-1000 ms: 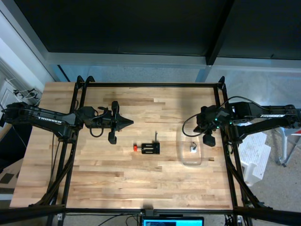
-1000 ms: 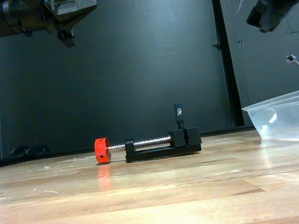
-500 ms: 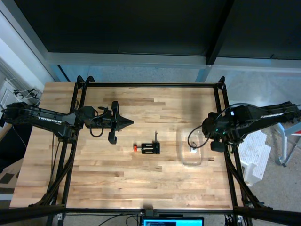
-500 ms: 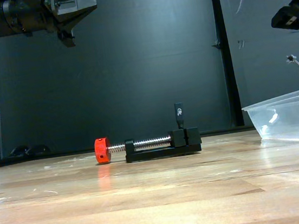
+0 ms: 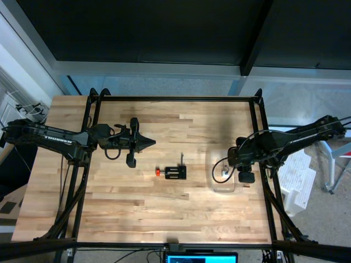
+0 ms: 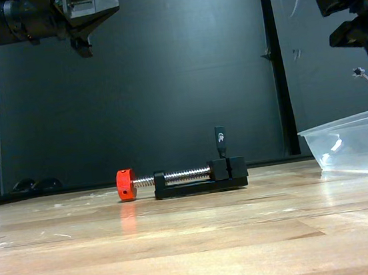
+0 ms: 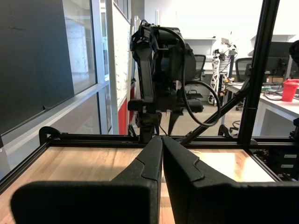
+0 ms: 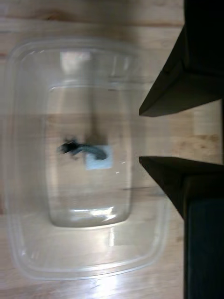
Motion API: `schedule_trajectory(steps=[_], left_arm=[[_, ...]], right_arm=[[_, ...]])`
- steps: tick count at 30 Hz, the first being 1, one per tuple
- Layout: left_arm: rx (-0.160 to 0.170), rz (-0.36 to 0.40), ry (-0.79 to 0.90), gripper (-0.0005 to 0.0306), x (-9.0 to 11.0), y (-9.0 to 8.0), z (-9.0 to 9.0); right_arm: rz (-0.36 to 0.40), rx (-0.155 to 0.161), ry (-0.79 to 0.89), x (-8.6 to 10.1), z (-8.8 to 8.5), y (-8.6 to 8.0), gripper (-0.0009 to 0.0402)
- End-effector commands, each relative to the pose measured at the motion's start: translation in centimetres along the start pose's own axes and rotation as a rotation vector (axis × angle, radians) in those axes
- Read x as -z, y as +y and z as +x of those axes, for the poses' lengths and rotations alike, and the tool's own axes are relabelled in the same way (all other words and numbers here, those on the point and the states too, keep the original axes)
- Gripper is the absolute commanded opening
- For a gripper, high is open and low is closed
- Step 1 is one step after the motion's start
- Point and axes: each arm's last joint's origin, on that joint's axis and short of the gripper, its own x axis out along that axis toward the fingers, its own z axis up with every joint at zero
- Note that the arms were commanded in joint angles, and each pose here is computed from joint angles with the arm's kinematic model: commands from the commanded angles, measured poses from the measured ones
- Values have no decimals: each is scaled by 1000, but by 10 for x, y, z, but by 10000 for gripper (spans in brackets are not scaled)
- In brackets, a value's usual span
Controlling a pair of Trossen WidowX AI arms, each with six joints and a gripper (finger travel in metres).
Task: Pick the USB-C connector and install on taskboard
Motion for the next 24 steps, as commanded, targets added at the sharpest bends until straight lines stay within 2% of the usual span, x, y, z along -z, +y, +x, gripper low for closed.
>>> schedule_trajectory(steps=[1, 8, 11, 24], left_arm=[[0, 0, 0, 0, 0, 0, 0], [0, 0, 0, 0, 0, 0, 0], [0, 0, 0, 0, 0, 0, 0], [0, 0, 0, 0, 0, 0, 0]], right_arm=[[-3, 11, 16, -4, 8, 2, 148], [-29, 25, 57, -13, 24, 8, 155], [-33, 44, 68, -16, 29, 10, 156], [-37, 33, 66, -16, 58, 16, 156]])
